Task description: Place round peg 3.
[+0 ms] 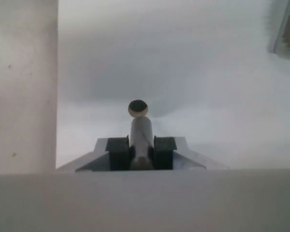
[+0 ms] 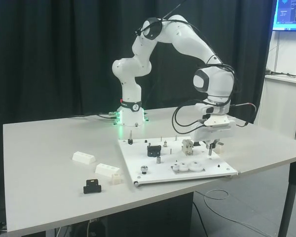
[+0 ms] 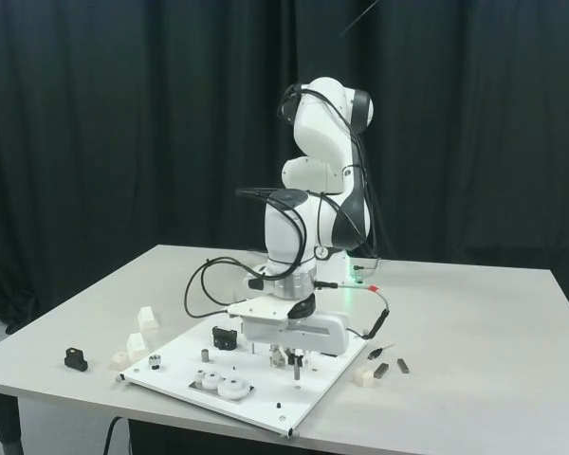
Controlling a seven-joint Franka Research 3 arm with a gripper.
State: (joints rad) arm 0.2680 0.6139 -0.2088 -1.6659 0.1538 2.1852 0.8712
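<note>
In the wrist view a slim grey round peg (image 1: 140, 129) stands upright between two black finger pads (image 1: 117, 152), and my gripper (image 1: 141, 153) is shut on it. The peg's dark tip (image 1: 138, 107) points down at a white surface. From the first room view, the gripper (image 2: 210, 145) hangs just above the right part of the white assembly board (image 2: 138, 165), the peg (image 2: 210, 153) sticking out below it. In the second room view the peg (image 3: 296, 370) hovers close over the board (image 3: 313, 398). Whether its tip touches the board I cannot tell.
On the board stand white gears (image 2: 187, 168), a black block (image 2: 153, 149), a small grey fixture (image 2: 188, 146) and several short pegs. Left of the board lie two white blocks (image 2: 83, 157) (image 2: 107, 170) and a black part (image 2: 92, 186). Small parts (image 3: 379, 371) lie right of the board.
</note>
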